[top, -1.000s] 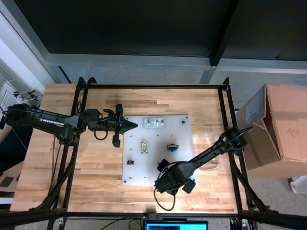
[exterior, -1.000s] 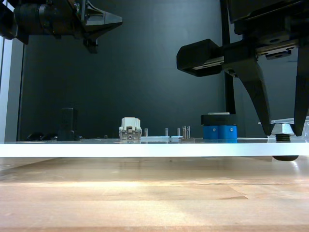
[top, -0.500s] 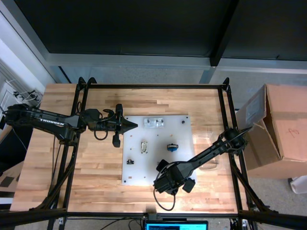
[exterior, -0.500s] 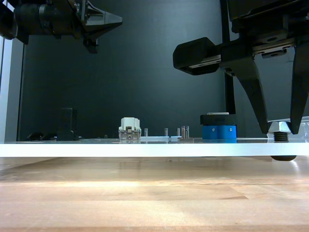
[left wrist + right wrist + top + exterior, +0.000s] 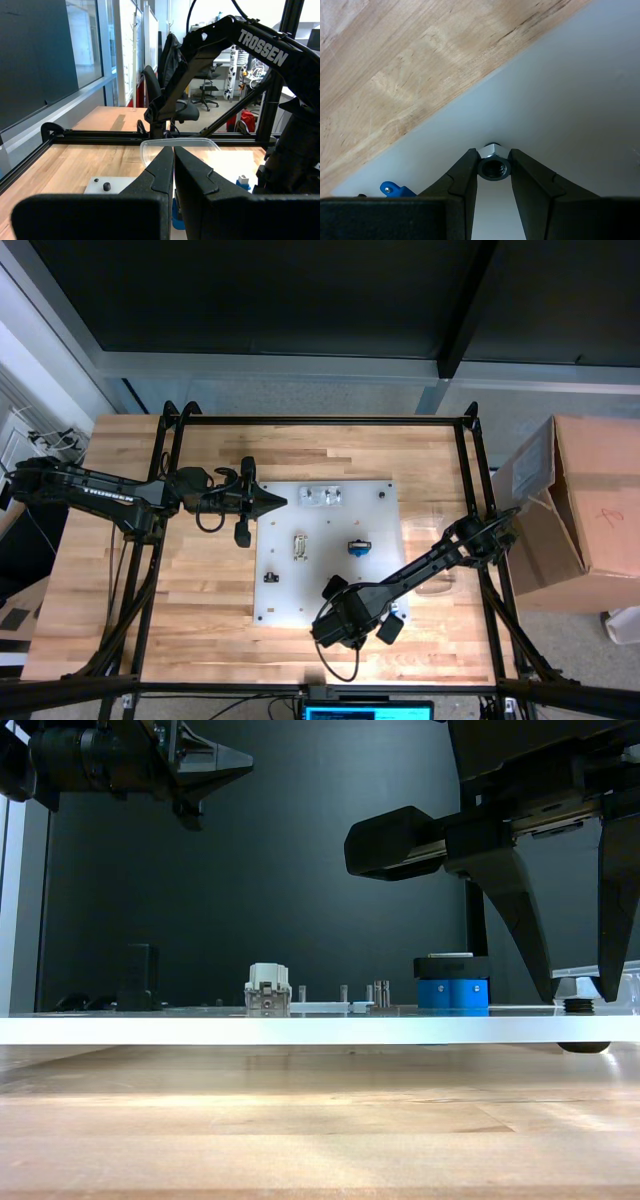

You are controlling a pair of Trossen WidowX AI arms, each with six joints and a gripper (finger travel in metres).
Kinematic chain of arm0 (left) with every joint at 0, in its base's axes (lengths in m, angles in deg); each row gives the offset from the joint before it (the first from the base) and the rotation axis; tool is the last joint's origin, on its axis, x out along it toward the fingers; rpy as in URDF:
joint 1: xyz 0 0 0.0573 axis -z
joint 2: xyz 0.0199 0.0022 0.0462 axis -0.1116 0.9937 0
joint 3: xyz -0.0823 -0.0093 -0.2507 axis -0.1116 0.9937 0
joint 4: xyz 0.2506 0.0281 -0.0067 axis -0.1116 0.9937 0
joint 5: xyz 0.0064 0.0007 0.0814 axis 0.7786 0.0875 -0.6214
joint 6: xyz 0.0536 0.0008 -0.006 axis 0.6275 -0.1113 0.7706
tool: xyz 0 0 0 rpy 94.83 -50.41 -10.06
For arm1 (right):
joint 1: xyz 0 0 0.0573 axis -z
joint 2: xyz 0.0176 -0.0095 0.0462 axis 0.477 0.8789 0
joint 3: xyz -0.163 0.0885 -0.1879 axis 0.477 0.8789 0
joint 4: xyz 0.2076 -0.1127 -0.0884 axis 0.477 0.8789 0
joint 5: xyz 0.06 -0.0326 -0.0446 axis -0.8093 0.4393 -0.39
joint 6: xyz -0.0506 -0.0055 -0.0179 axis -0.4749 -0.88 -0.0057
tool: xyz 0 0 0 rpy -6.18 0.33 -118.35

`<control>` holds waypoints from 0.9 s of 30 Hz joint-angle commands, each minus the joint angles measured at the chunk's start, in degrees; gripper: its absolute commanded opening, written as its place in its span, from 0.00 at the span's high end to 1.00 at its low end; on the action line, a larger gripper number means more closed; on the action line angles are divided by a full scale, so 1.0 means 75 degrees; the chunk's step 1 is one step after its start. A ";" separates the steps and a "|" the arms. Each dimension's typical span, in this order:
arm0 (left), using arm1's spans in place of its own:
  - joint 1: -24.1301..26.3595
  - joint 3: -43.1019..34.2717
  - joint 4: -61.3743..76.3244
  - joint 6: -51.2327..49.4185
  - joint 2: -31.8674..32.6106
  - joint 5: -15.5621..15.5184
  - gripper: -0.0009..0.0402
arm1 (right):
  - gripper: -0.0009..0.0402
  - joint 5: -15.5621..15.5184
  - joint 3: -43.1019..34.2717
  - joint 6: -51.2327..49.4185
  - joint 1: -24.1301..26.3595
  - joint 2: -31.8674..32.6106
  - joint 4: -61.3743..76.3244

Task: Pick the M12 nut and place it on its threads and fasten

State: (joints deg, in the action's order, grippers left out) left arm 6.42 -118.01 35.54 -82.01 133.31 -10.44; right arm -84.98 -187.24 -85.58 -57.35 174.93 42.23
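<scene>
right end effector (image 5: pixel 494 155) clenched on nut (image 5: pixel 494 168) by flats, atop stud (image 5: pixel 578 1006), near right; likely light, hard, slippery. left end effector (image 5: pixel 173 150) clenched empty, raised far left.

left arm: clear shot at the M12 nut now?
Probably not: right gripper is shut on the M12 nut atop its stud, jaws either side; left gripper hangs high over the left of the board.

My high camera looks down from six o'clock. The low one, level there, faces twelve. Both share the flat white task board (image 5: pixel 280 600). My wrist cameras sight along my left gripper (image 5: pixel 173 149) towards three, and along my right gripper (image 5: pixel 494 151), close onto the small silver hex nut (image 5: pixel 493 161).
</scene>
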 commanded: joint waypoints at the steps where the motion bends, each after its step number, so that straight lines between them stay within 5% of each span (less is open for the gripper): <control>1: 0.0000 0.0000 -0.0003 0.0000 0.0000 0.0003 0.98 | 0.98 -0.0015 0.0012 0.0026 0.0003 0.0055 -0.0079; 14: -0.0003 0.0003 -0.0006 0.0000 0.0000 0.0003 0.98 | 0.97 -0.0023 0.0012 0.0032 0.0012 0.0055 -0.0079; 27: 0.0000 0.0000 -0.0006 0.0000 0.0000 0.0003 0.98 | 0.71 -0.0020 -0.0117 0.0108 0.0015 0.0047 -0.0070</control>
State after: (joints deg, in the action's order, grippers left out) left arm 6.42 -118.01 35.52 -82.01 133.31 -10.44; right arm -85.33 -187.99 -84.99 -57.20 175.39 41.33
